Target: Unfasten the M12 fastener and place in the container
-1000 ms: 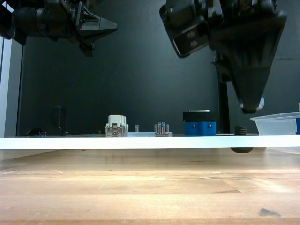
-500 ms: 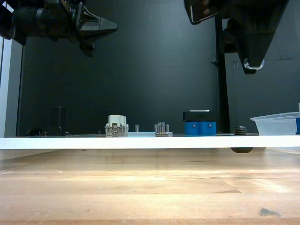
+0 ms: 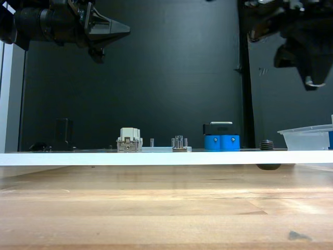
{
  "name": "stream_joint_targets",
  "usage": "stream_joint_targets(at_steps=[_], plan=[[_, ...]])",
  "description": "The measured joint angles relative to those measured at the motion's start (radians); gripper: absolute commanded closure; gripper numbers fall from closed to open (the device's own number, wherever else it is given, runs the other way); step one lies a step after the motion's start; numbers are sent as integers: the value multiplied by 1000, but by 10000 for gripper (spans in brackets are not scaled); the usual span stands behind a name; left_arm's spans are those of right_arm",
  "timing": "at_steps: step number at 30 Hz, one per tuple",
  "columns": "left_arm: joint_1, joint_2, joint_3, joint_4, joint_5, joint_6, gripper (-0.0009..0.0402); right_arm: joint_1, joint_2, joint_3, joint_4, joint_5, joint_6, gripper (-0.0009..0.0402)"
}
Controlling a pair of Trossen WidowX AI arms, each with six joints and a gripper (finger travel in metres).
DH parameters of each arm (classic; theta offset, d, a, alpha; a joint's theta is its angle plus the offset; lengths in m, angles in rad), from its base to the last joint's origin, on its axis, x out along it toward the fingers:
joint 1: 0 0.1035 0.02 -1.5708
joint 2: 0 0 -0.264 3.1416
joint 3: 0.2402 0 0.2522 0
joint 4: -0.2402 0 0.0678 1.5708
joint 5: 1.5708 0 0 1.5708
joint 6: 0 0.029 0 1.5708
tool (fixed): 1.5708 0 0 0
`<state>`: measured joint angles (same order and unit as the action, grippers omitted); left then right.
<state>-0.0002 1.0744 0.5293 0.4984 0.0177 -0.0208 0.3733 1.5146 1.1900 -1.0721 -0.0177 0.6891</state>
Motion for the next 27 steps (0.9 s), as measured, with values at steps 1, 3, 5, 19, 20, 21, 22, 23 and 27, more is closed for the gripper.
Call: stream_joint_targets(at_steps=[1,3,5,19,20,21,22,23,27], plan=[[0,0,0,0,0,0,393,-4,-20,-22,0,0,0,393],[0,0,0,0,0,0,393,-13,-58,-62,0,0,0,393],[0,0,0,0,0,0,393,-19,-95,-101,0,0,0,393],[0,0,0,0,0,0,393,-50,-316,-328,0,10,1,393],[0,0,0,0,0,0,393,-55,-330,-344,0,11,1,393],[0,0,0,0,0,0,393,-58,-342,-357,-1,11,1,393],[0,0,0,0,0,0,393,-61,-352,-369,-1,11,1,393],[0,0,0,0,0,0,393,-62,-360,-378,0,11,1,393],[0,0,0,0,0,0,393,-62,-381,-402,0,11,3,393]])
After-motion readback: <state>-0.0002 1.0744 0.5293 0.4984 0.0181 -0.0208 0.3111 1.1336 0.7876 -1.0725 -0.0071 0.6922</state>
